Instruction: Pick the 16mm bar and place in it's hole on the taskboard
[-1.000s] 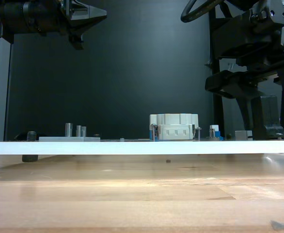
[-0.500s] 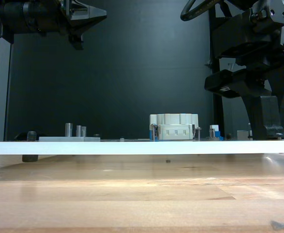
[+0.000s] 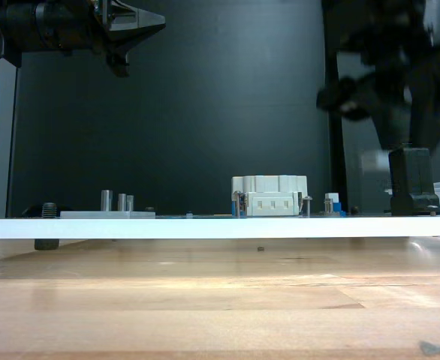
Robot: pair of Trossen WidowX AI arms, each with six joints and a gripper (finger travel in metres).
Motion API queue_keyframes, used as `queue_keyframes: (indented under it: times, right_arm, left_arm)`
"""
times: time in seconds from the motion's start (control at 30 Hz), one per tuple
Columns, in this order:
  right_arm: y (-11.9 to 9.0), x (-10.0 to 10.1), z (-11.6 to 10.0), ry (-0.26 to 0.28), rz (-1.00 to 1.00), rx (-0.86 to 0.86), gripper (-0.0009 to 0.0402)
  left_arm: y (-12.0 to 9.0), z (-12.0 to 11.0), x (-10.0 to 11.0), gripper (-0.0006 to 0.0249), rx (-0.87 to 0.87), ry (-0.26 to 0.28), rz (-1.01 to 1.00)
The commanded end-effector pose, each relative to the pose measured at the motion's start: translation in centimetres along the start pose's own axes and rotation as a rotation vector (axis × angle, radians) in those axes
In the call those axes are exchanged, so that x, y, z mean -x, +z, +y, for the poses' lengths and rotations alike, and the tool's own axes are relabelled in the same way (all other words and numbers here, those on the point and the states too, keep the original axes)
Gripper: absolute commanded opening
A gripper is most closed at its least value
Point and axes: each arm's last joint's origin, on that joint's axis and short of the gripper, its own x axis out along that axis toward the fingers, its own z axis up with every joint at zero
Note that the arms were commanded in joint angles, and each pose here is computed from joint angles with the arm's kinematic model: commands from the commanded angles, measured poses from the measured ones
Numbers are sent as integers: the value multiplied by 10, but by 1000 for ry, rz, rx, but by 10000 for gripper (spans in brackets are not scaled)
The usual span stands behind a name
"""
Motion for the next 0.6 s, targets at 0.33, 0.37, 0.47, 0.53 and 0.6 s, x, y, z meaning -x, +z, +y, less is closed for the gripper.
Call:
queue_keyframes:
  times: [0.33, 0.37, 0.47, 0.53, 0.6]
  right_arm:
    - [34, 81, -40, -27, -95, -136, -1]
    - [37, 87, -44, -30, -108, -148, 0]
    - [41, 104, -57, -26, -146, -185, 0]
    - [44, 113, -67, -4, -172, -213, 0]
    - [45, 121, -75, -15, -196, -235, 0]
  left_arm:
    - [0, 0, 0, 0, 0, 0, 0]
    - [0, 0, 0, 0, 0, 0, 0]
    - [0, 0, 0, 0, 0, 0, -1]
    - [0, 0, 0, 0, 0, 0, -1]
    - [1, 0, 0, 0, 0, 0, -2]
